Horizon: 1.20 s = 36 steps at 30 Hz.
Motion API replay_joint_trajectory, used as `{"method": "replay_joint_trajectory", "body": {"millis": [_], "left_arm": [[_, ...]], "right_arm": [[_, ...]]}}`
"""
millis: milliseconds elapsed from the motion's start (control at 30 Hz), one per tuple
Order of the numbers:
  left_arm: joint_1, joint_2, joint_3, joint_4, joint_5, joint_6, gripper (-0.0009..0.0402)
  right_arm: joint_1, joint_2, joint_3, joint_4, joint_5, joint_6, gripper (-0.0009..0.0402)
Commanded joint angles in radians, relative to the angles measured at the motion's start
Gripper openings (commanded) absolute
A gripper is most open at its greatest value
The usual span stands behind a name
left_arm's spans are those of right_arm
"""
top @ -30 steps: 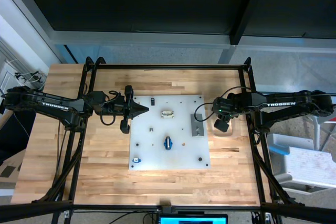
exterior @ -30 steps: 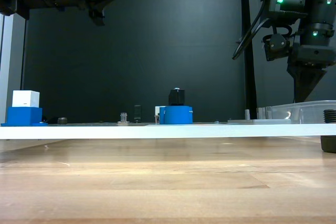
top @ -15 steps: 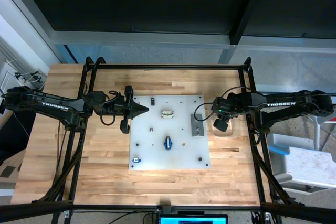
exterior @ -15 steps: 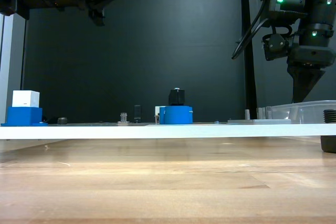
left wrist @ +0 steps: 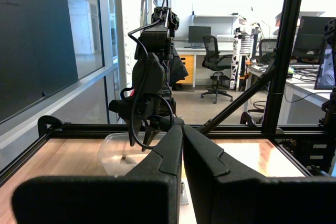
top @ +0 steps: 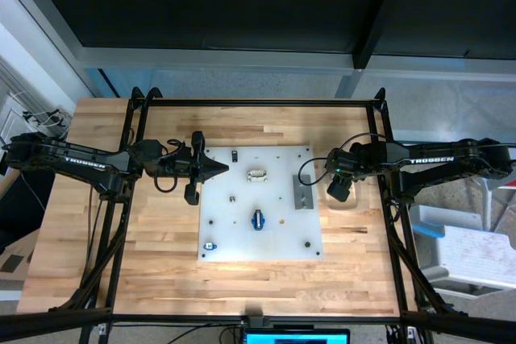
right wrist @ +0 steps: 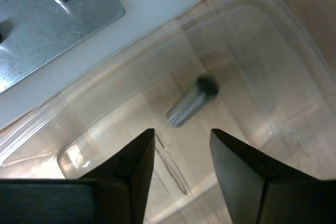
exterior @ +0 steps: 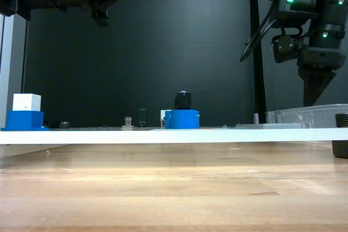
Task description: Pick the 16mm cylinder and place it in the container
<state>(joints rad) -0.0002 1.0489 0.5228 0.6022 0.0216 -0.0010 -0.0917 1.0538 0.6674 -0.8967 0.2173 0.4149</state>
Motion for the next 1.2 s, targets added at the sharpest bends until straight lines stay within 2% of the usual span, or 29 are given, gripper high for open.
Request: {"method": "replay_joint_trajectory", "body": {"millis": [33,433,967,1200], "left_arm": [[0.000,0.000,0.000,0.000,0.000,0.000,0.0000],[0.000,0.000,0.000,0.000,0.000,0.000,0.0000],[0.000,0.000,0.000,0.000,0.000,0.000,0.0000],[0.000,0.000,0.000,0.000,0.000,0.000,0.0000]], "right_arm": [[0.000,0.001,0.000,-0.003,0.000,0.000,0.0174],[0.001,0.000,0.042,-0.013,-0.011,0.034,0.0180],[0.000,0.000,0.272,-0.216,-0.010,0.131,0.0181],[0.000,0.000,0.337,-0.266,-0.010,0.131,0.0181]]}}
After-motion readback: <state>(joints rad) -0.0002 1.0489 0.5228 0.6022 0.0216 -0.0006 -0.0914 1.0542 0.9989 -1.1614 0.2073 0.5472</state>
